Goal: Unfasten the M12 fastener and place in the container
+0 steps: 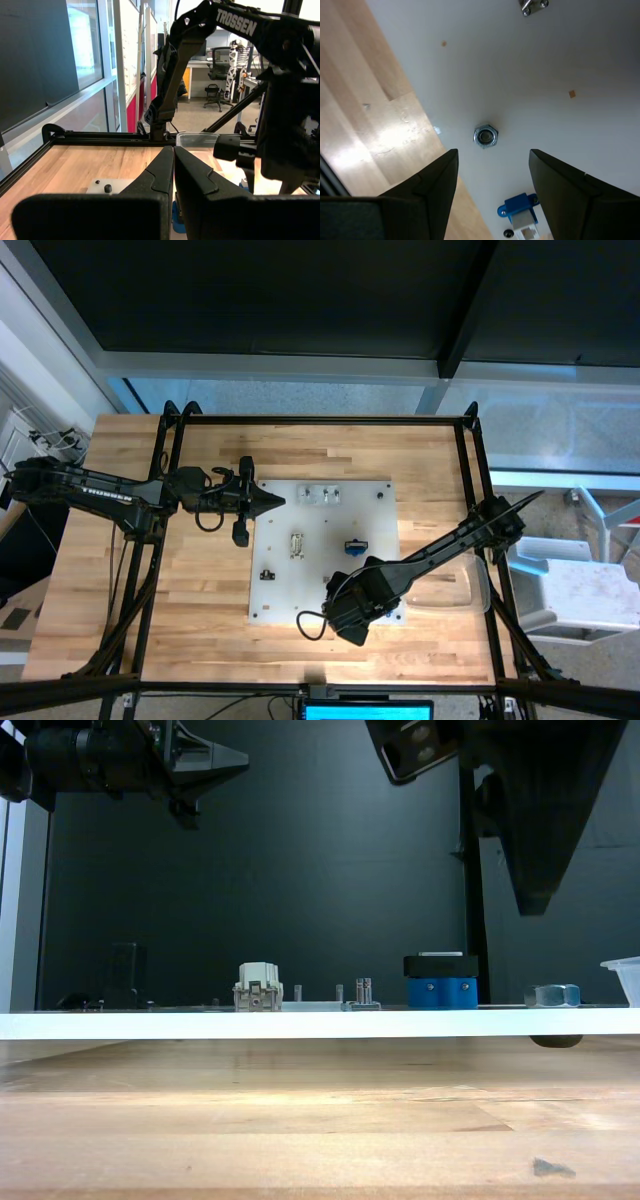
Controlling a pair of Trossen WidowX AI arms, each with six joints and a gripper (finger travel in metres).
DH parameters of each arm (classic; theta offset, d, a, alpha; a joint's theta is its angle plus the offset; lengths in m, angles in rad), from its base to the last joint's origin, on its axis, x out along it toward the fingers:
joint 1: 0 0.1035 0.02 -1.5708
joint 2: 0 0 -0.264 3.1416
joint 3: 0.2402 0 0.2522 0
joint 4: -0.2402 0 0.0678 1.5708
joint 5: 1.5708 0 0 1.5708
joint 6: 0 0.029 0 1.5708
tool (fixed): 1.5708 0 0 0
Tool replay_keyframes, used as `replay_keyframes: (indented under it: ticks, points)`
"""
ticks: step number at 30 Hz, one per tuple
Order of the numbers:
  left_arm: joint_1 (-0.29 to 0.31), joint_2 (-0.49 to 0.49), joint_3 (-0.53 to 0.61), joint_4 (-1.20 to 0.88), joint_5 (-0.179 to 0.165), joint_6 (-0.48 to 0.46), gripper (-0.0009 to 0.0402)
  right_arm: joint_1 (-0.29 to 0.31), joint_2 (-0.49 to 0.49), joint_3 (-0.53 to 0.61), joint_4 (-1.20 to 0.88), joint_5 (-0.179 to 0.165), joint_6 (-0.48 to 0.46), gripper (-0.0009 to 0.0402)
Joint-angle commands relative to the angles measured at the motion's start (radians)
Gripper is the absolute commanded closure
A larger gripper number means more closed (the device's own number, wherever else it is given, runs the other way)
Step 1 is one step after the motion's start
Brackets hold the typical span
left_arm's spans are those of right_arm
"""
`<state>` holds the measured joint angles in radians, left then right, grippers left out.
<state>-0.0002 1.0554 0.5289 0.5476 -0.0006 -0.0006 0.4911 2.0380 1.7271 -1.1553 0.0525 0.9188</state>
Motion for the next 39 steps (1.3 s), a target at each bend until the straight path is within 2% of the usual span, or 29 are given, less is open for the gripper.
replay_keyframes:
  ticks: [1, 21, 33, 39]
  points:
    - [0.0, 0.0, 0.0, 0.0, 0.0, 0.0, 0.0393, 0.002, 0.018, -0.001, 0.006, 0.007, -0.011, 0.0177]
    - [0.0, 0.0, 0.0, 0.0, 0.0, 0.0, 0.0393, 0.004, 0.092, -0.003, 0.038, -0.002, 0.019, 0.0173]
    - [0.0, 0.0, 0.0, 0.0, 0.0, 0.0, 0.0393, 0.004, 0.1, -0.012, 0.044, -0.005, 0.054, 0.0174]
    - [0.0, 0.0, 0.0, 0.0, 0.0, 0.0, 0.0393, 0.002, 0.099, -0.035, 0.075, -0.01, 0.072, 0.0198]
